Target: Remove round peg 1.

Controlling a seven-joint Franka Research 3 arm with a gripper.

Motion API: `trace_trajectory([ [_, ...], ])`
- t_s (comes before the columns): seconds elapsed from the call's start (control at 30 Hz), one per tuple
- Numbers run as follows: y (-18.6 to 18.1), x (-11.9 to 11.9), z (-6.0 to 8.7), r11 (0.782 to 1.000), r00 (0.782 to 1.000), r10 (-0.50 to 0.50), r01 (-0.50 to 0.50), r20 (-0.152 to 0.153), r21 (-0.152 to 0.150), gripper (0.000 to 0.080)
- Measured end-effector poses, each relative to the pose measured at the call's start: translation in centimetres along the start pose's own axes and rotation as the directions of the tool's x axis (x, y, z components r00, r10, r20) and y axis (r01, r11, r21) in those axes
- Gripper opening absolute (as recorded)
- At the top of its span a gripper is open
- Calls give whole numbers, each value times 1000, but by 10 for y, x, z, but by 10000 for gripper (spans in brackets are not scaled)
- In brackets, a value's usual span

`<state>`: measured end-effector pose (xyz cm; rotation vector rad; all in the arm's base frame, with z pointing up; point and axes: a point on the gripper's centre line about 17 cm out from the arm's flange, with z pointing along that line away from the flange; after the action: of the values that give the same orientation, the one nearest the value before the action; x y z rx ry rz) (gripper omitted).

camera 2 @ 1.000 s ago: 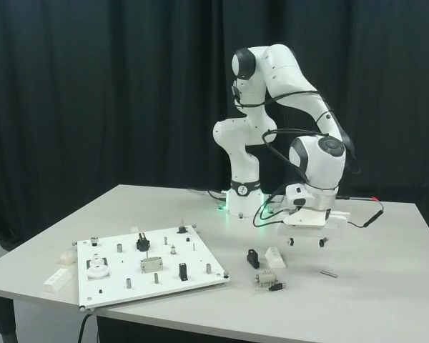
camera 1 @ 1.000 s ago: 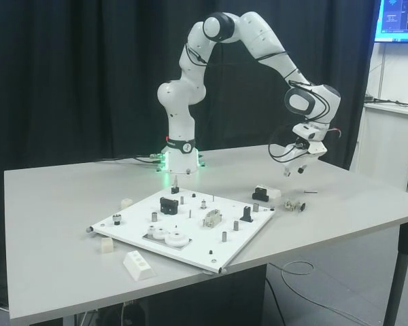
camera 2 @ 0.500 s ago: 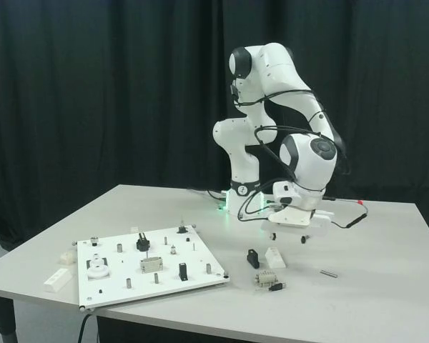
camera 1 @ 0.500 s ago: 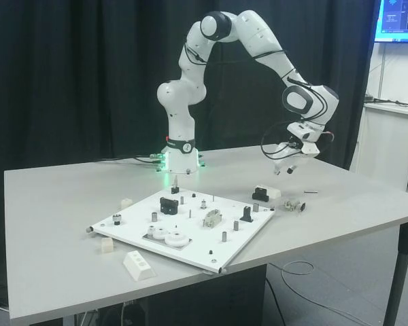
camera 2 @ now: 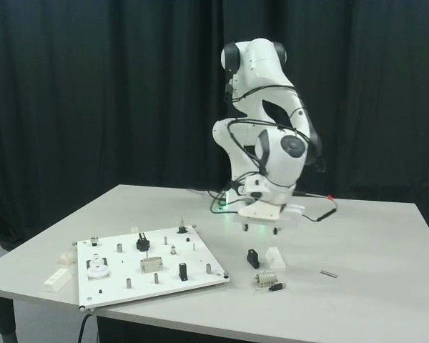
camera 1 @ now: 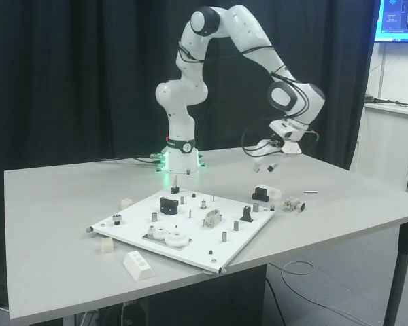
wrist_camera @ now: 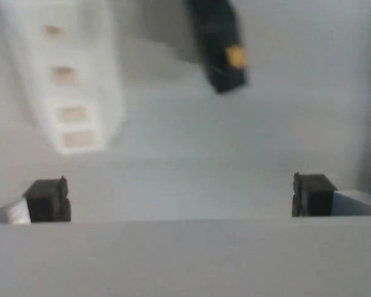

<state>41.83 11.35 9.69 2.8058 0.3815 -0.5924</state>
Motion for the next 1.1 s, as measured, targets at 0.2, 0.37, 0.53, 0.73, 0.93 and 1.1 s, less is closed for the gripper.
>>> trace_trajectory([
  [0.2, 34, -15, 7, 1000, 1000, 6, -6, 2, 1, 800],
  [0.37, 56, -22, 13, 1000, 1000, 12, -12, -16, 8, 800],
  [0.53, 74, -26, 19, 1000, 999, 6, -6, -40, 19, 800],
  [0.73, 94, -27, 26, 999, 998, 2, 1, -67, 42, 800],
  [0.93, 113, -26, 33, 998, 996, 23, -17, -89, 64, 800],
  [1.1, 130, -25, 37, 996, 993, 48, -40, -104, 80, 800],
])
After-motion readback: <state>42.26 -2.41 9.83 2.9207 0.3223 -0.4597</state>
